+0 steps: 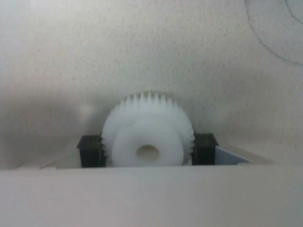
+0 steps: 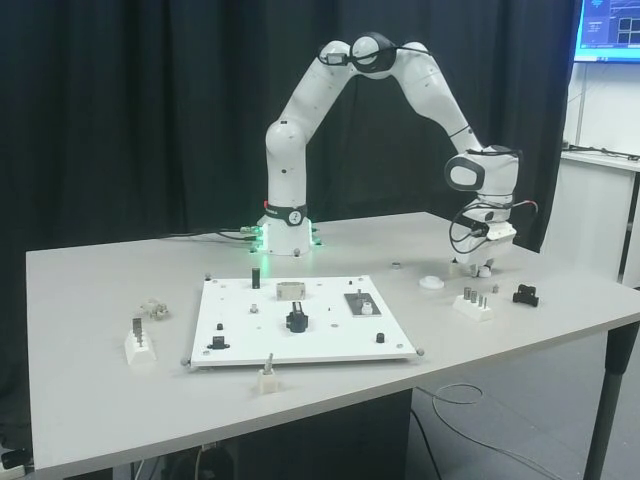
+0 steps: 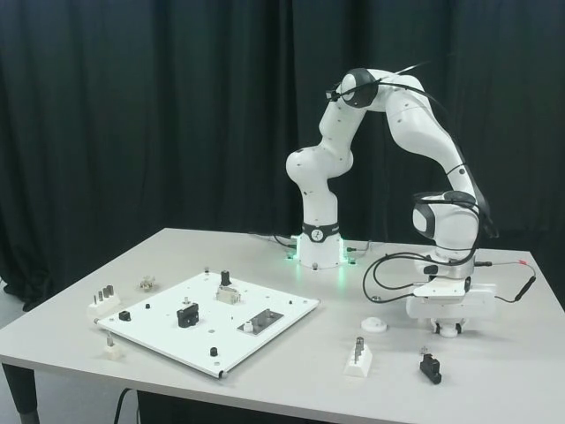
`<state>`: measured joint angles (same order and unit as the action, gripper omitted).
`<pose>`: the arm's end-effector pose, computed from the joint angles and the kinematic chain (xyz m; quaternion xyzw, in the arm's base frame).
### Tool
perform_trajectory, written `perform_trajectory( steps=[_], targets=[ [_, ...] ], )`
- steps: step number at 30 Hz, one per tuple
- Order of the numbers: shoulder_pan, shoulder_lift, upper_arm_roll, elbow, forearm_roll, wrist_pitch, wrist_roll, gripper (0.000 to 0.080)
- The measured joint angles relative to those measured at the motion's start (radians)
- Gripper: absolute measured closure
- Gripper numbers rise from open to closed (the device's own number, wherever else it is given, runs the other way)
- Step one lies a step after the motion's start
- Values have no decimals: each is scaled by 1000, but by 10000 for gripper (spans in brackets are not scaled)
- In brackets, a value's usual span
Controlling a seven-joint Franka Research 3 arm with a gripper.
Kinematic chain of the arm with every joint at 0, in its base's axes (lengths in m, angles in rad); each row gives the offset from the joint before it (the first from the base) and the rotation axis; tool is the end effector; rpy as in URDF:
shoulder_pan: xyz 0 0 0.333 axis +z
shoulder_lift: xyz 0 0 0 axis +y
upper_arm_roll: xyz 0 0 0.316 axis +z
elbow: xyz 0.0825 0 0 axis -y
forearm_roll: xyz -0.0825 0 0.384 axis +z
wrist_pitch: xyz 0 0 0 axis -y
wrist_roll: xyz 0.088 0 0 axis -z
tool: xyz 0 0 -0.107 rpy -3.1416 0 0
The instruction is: Pick medium gear.
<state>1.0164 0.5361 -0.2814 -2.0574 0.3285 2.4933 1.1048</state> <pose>0.4340 0.3890 0.1744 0.9536 -0.2985 -0.0369 0.0116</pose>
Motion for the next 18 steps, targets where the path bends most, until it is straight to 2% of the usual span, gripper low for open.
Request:
perform_trajectory(
  steps=[18],
  targets=[
    [0, -16, -14, 16, 0, -43, 1, 403]
  ],
)
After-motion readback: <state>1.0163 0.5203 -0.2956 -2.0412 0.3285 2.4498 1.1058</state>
